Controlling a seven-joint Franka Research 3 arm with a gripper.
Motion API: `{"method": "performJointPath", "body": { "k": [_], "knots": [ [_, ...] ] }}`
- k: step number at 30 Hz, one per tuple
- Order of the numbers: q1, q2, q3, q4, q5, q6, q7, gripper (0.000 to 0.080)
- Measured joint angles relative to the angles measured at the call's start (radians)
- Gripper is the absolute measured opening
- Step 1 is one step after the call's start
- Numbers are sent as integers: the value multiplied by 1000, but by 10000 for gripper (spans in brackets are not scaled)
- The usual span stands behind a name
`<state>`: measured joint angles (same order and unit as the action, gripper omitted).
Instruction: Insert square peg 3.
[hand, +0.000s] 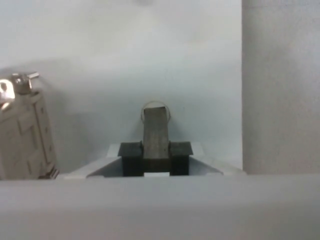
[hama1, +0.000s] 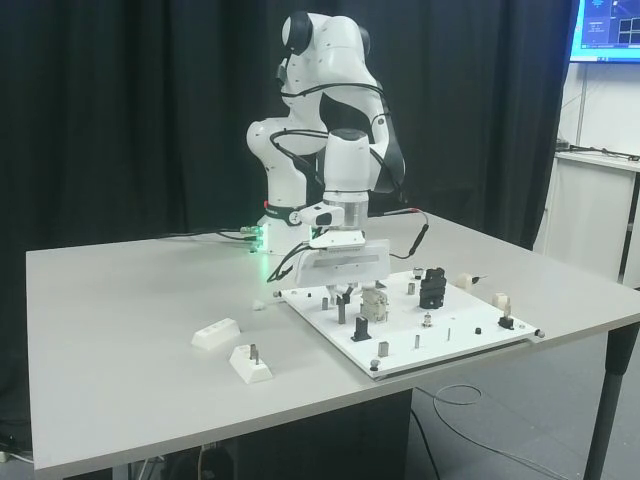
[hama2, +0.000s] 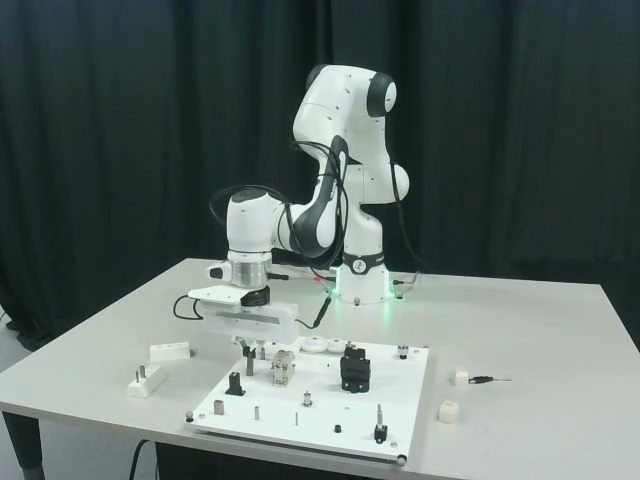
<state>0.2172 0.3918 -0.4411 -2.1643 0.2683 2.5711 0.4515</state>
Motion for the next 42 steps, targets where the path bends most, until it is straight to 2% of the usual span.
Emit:
{"method": "performJointPath", "body": {
  "k": [42],
  "knots": [
    [3, 2, 2, -2, 0, 22, 0, 106]
  ]
}}
